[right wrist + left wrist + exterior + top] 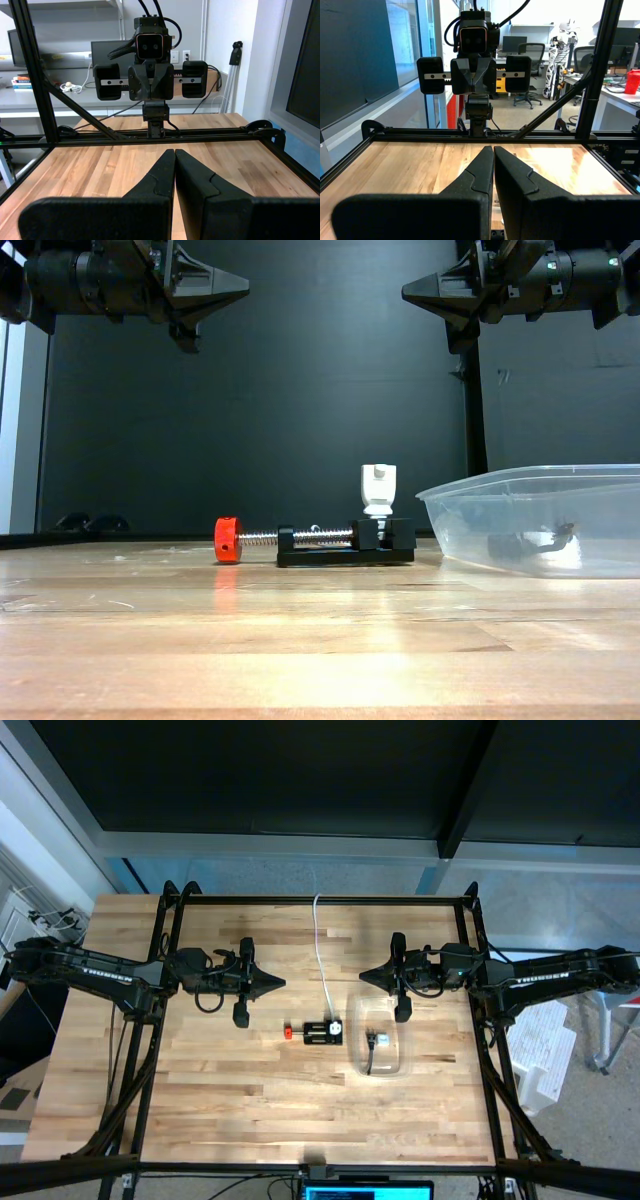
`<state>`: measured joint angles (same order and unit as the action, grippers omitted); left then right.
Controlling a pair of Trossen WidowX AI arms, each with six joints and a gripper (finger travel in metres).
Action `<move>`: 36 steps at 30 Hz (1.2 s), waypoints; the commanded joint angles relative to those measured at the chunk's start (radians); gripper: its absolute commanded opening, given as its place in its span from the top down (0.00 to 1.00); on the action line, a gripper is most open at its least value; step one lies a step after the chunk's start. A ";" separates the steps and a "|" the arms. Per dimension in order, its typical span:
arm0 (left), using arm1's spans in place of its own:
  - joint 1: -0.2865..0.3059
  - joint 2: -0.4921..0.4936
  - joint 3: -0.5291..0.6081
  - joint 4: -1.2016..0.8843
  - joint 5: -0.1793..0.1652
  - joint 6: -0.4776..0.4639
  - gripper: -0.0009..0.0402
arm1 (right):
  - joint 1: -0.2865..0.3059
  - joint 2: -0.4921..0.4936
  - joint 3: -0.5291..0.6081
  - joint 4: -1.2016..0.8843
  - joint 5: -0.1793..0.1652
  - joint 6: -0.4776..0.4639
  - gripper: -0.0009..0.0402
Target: Remove the power plug from the receptacle and place in the container
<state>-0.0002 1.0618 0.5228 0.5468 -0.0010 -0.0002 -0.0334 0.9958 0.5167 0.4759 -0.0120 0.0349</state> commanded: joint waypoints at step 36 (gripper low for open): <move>0.000 0.000 0.000 0.000 0.000 0.000 0.98 | 0.001 0.001 0.001 -0.013 0.001 0.001 0.98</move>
<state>-0.0002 1.0618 0.5224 0.5468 -0.0010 -0.0002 -0.0330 0.9966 0.5167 0.4622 -0.0116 0.0353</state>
